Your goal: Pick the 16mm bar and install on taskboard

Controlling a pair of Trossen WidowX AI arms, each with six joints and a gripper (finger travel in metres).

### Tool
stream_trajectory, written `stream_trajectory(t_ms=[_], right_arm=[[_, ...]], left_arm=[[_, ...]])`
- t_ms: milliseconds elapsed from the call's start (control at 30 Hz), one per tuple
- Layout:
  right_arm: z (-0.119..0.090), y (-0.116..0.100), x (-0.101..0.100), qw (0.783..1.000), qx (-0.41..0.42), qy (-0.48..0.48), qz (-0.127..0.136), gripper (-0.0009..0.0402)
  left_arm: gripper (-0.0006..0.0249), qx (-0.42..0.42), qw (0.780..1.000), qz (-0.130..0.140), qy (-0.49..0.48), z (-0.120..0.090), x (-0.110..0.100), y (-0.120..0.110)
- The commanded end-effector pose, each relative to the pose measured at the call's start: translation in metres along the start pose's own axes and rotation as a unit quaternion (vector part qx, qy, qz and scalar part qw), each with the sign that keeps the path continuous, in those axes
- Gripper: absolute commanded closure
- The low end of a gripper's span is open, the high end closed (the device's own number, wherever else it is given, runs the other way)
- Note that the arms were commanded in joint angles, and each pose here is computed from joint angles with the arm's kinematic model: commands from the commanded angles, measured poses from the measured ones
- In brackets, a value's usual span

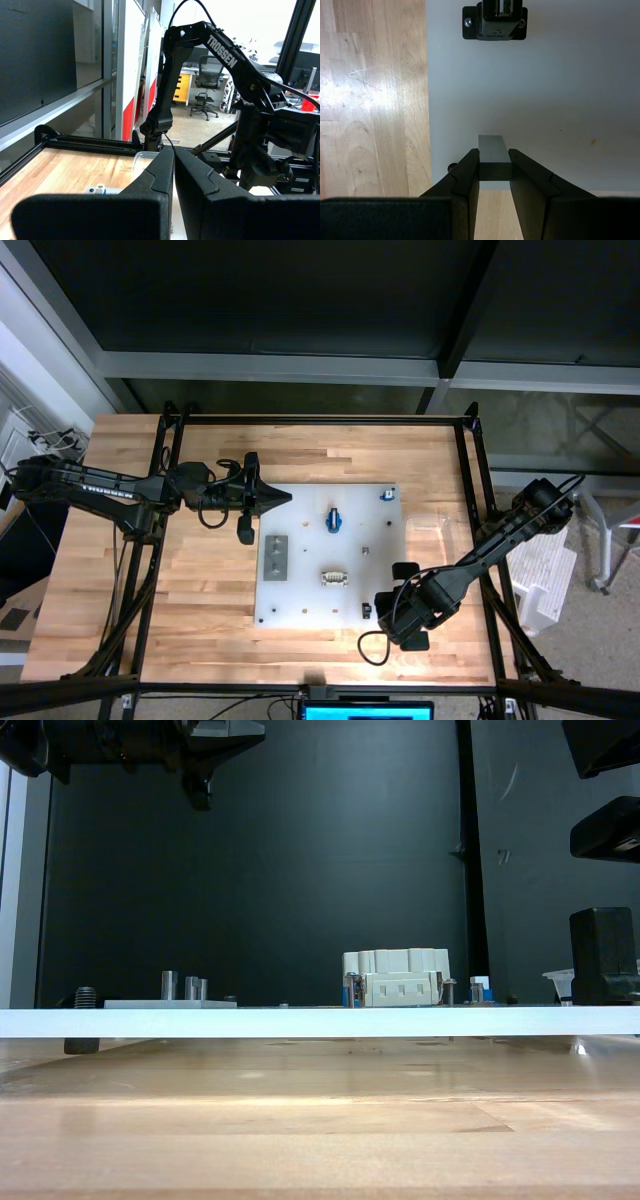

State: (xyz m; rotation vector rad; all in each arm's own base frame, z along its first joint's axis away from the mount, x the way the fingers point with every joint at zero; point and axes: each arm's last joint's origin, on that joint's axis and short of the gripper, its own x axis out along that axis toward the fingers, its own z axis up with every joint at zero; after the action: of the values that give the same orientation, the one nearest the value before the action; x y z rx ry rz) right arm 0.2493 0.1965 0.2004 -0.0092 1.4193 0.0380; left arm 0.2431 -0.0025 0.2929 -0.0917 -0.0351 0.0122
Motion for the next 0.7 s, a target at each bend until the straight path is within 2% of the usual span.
stream_trajectory(t_ms=[33,700], right_arm=[[0.0000,0.0002,-0.0001,1.000,0.000,0.000,0.000,0.0393],[0.0001,-0.0002,-0.0030,1.000,-0.001,-0.002,0.002,0.0393]], left_arm=[[0.0243,0.000,1.000,0.000,0.000,0.0002,0.0000,0.0001],[0.0243,0.000,1.000,0.000,0.000,0.0002,0.0000,0.0001]])
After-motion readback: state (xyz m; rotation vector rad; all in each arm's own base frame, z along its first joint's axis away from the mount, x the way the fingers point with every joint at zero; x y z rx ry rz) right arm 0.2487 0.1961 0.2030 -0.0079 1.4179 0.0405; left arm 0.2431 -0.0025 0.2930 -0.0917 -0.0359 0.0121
